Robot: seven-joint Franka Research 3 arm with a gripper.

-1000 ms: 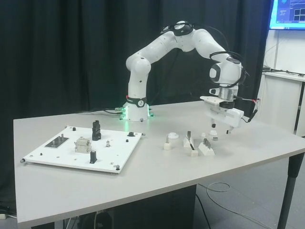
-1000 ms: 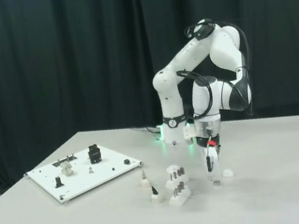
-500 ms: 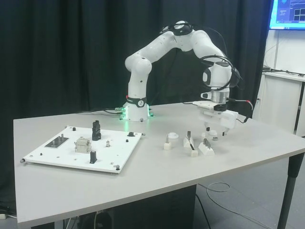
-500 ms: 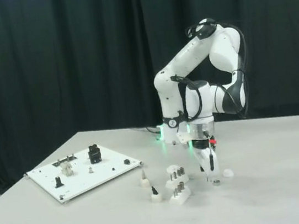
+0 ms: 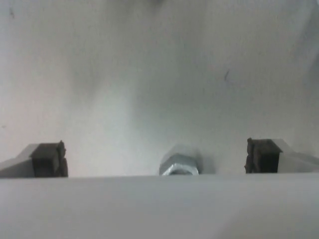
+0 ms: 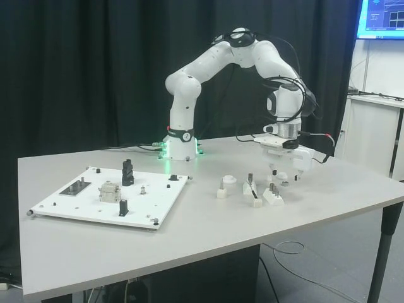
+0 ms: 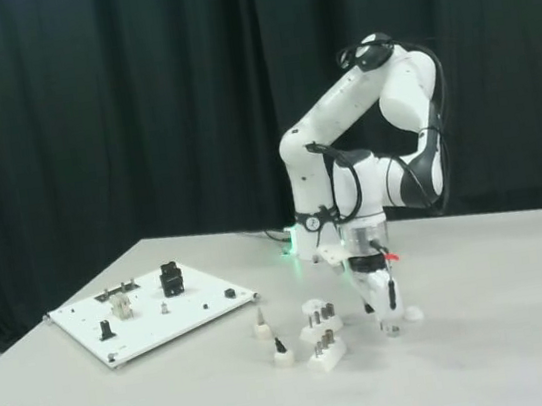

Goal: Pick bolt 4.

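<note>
In the wrist view a small grey bolt with a hexagonal head stands upright on the grey table, between my two black fingertips. The gripper is open, with a wide gap on either side of the bolt and nothing held. In the room views the gripper hangs low over the table, right beside the white bolt holders. The hand hides most of the bolt there.
A white assembly board carrying black and grey parts lies on the far side of the table from the gripper. Several small white holders stand near the gripper. A white round piece sits beside the hand. The arm's base glows green.
The arm has swung in toward the white holders and dropped lower. The hand now sits just above the table with the bolt between its fingertips.
</note>
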